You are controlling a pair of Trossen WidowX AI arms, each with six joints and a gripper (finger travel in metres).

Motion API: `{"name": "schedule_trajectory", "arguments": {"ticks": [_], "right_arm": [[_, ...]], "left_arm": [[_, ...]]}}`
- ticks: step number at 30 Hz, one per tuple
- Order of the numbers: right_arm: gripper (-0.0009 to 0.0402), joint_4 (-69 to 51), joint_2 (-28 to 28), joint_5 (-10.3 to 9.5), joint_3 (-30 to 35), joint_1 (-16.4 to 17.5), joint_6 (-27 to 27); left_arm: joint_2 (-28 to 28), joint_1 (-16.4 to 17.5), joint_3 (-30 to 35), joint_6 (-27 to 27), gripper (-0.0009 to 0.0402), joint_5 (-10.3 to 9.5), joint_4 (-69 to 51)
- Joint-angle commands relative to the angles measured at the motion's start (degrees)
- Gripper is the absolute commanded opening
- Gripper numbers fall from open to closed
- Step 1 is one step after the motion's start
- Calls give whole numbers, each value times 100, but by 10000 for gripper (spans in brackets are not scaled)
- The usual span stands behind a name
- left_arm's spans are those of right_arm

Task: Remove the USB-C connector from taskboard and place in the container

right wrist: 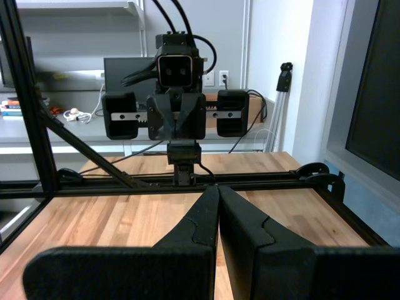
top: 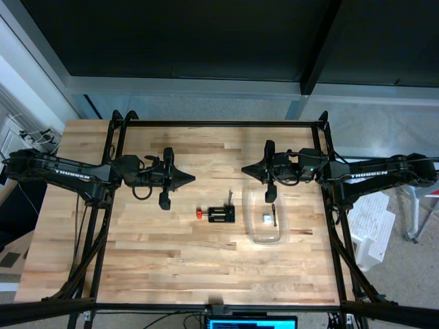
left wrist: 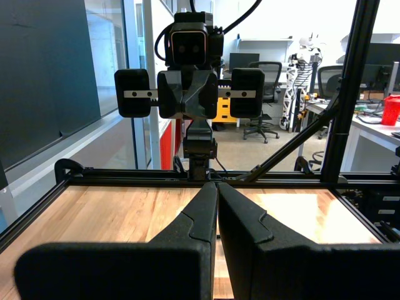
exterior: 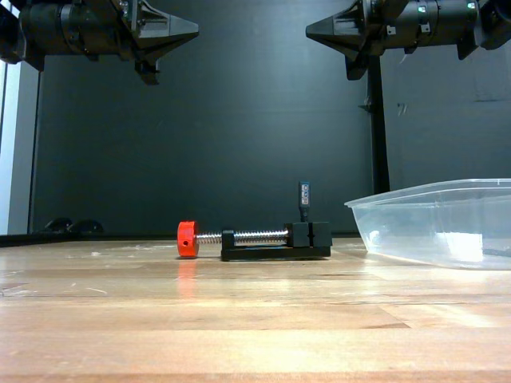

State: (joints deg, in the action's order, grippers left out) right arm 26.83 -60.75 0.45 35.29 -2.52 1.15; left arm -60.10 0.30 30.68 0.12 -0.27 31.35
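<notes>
Looks done: no braided cable rises from the vise [top: 221, 214], and a slim dark piece [top: 274, 213], likely the USB-C connector, lies beside the white block [top: 266, 218] in the clear tray [top: 252, 234] (right of the vise). Left gripper [top: 191, 179] and right gripper [top: 245, 168] hang high, fingers together on nothing; best to park clear of the tray. Wood-plank table [top: 137, 260], dark backdrop.

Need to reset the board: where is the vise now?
In the high view the vise sits centrally, just left of the clear tray; the left gripper and right gripper hang shut, higher and farther back.
</notes>
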Motion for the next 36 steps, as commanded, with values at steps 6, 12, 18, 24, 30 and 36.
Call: {"name": "schedule_trajectory", "arguments": {"ticks": [6, 12, 18, 24, 30, 36], "right_arm": [[0, 39, 4, -17, -55, 85, -48], [0, 48, 4, -13, -153, 157, -79], [0, 94, 4, -9, -184, 199, -81], [0, 98, 4, 4, -184, 203, -26], [0, 105, 4, 0, -184, 203, -13], [0, 94, 2, 2, -184, 205, -59]], "left_arm": [[-2, 0, 2, 0, 0, 0, 2], [0, 2, 2, 0, 0, 2, 0], [0, 0, 2, 0, 0, 0, 2], [0, 0, 2, 0, 0, 2, 2], [0, 0, 2, 0, 0, 2, 0], [0, 0, 2, 0, 0, 0, 2]]}}
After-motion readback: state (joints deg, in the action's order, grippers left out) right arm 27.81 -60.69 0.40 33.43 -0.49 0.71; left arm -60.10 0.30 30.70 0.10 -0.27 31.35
